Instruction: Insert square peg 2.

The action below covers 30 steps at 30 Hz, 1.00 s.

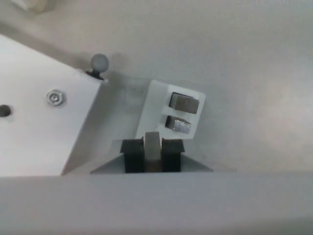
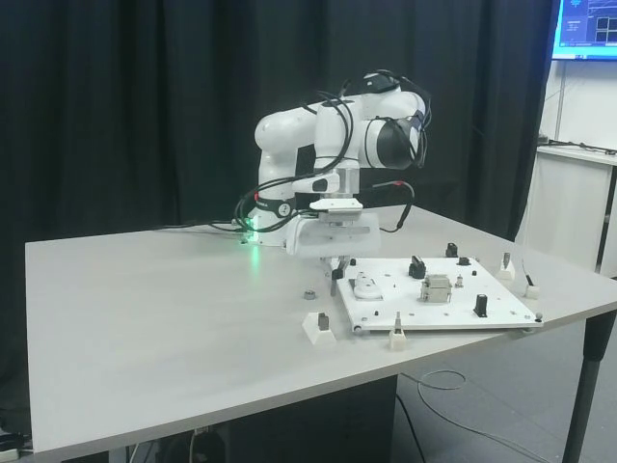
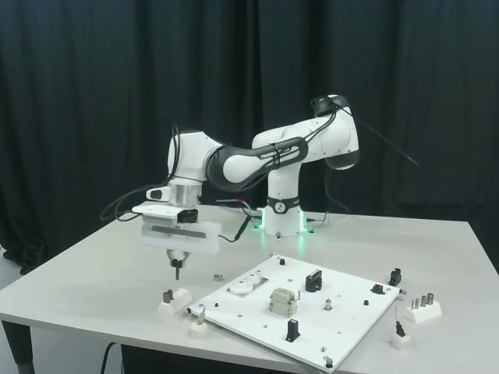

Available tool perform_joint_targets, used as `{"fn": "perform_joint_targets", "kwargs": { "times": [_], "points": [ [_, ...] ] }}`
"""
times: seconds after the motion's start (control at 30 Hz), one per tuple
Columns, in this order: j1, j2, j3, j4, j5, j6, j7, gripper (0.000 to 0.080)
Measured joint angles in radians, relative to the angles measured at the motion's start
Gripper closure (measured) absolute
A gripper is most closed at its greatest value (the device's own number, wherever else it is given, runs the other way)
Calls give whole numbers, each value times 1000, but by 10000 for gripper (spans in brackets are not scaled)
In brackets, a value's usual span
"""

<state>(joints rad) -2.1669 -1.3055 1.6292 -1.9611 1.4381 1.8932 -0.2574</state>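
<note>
1. A grey square peg is clamped between the two black fingertips of the gripper, standing upright and held in the air above the grey table.
2. Below the peg, and slightly to one side of it, sits a small white peg holder on the table. It shows two square sockets; one holds a dark grey block and the other a lighter grey block.
3. The holder lies just beside the edge of a large white board, apart from it, near the board's corner.
4. At that corner of the board stands a small grey ball-topped pin, and a hex nut sits on the board nearby.
5. On the table near the holder lies a small loose ring.
6. The white arm reaches from its base, lit green, out over the holder.
</note>
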Motion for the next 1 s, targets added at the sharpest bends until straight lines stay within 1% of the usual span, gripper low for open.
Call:
{"fn": "perform_joint_targets", "kwargs": {
  "times": [0.27, 0.43, 0.67, 0.8, 0.93, 1.0],
  "points": [
    [1, 0, 0, 0, -5, 8, 78, 731],
    [4, 1, 0, 0, -7, 8, 87, 731],
    [17, 11, -2, 8, -36, -2, 87, 731],
    [28, 15, -13, 14, -46, -28, 104, 731],
    [40, 15, -28, 21, -61, -65, 195, 731],
    [45, 16, -33, 30, -76, -86, 210, 731]
  ]
}}
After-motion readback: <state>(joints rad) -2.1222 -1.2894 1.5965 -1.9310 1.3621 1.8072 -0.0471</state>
